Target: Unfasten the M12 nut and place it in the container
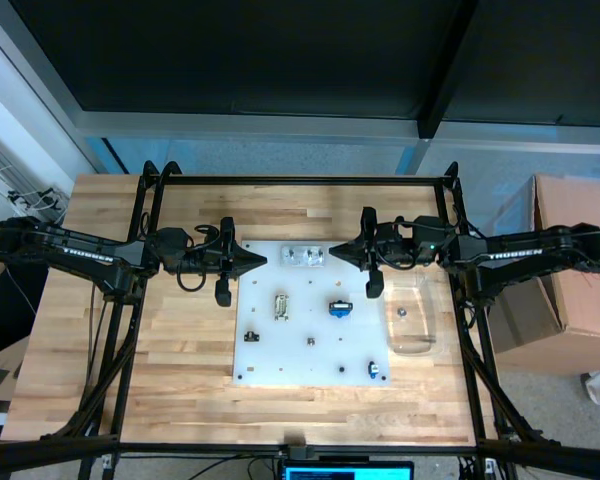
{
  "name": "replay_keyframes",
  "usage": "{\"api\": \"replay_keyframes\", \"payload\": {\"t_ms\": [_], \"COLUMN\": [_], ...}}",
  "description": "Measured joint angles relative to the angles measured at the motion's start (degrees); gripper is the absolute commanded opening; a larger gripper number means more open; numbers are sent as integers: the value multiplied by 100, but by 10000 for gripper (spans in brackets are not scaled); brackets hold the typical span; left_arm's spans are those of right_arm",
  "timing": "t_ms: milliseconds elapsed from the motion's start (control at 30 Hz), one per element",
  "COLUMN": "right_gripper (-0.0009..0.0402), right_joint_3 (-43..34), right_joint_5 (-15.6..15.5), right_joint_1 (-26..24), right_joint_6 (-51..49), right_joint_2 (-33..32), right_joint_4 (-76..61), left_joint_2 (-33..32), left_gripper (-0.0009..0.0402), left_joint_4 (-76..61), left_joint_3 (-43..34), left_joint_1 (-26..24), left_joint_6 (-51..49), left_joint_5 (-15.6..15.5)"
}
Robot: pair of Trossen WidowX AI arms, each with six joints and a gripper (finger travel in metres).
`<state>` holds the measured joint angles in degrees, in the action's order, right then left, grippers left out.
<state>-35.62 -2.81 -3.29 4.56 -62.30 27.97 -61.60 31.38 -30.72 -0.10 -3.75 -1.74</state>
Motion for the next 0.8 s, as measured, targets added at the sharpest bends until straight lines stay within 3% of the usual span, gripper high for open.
{"api": "replay_keyframes", "payload": {"t_ms": [200,800], "right_gripper": [0,0], "right_joint_3": [267,339], "right_joint_5": [131,17], "right_joint_1": [-17,-22], "right_joint_6": [26,92], "right_joint_2": [0,0], "right_joint_4": [356,236], "left_joint_2": [0,0], "left_gripper": [0,0], "left_joint_4": [0,0], "left_joint_3": [0,0], "left_joint_1": [0,0], "left_joint_6": [-2,0], "left_joint_5": [0,2]}}
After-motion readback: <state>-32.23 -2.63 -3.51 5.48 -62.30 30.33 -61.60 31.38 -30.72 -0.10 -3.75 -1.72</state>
